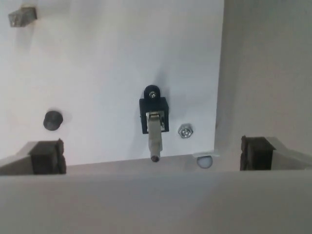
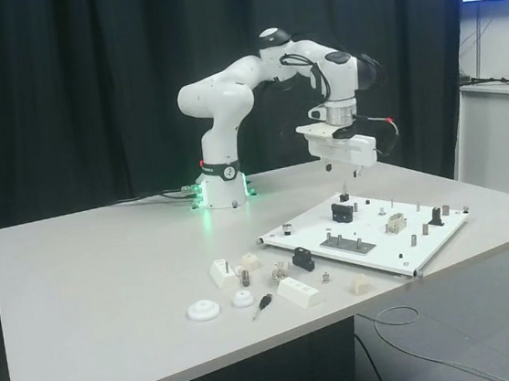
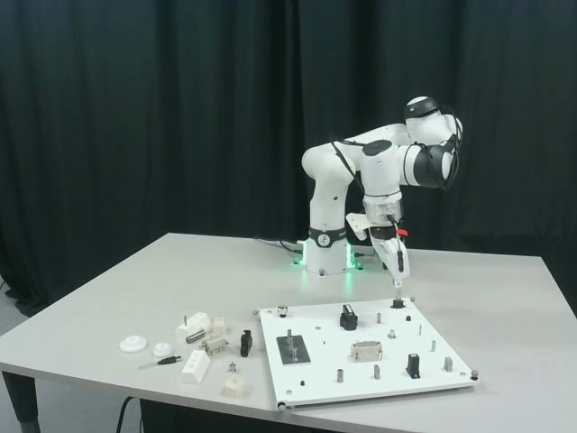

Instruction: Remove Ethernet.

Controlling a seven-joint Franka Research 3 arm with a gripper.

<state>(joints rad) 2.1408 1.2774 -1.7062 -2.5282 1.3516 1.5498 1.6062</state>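
the ethernet plug (image 1: pixel 154 139) sits in a black socket (image 1: pixel 154 114) on the white board (image 1: pixel 97 73), just beside a small nut (image 1: pixel 185 131). the gripper (image 1: pixel 151 157) hovers above the socket, released and holding nothing, with its two fingers (image 1: pixel 48 157) well apart on both sides of the plug. the plug looks light, small and stiff, probably with a thin locking tab that can break. i think it is best to pinch the body that sticks out of the socket.

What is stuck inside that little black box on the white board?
A grey plug sits in the black box, its end poking out onto the white board. The part of the plug inside is hidden.
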